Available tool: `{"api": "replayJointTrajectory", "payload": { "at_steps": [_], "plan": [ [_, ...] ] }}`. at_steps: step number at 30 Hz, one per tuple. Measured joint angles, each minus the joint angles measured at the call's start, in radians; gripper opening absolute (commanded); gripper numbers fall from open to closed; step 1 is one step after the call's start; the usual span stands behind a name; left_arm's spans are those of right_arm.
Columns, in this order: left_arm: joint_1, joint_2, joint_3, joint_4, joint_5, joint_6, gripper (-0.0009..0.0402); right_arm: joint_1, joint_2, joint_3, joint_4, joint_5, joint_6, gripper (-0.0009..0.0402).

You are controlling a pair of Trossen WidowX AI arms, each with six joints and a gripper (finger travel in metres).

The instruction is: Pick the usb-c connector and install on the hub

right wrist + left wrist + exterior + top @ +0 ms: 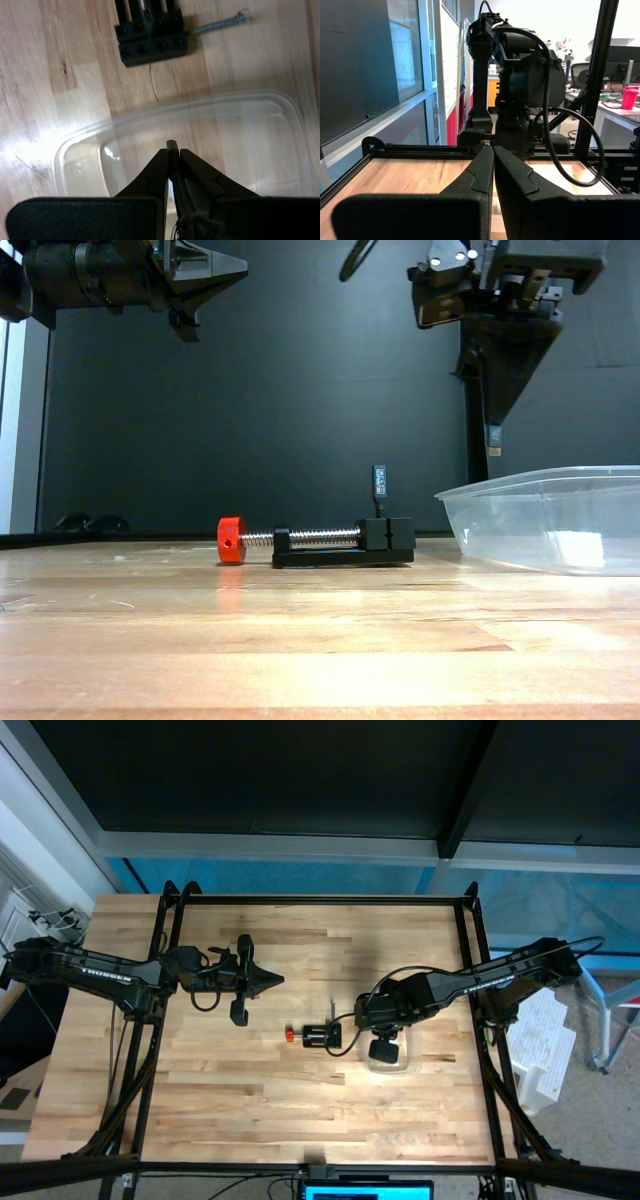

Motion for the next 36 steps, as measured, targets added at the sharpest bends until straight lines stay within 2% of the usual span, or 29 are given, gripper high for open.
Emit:
{"api": "replayJointTrajectory", "payload": {
  "at_steps": [36],
  "plan": [
    [0.000,0.000,0.000,0.000,0.000,0.000,0.0000,-0.025,0.344,0.343,0.006,-0.002,-0.059,0.0000]
  ]
}}
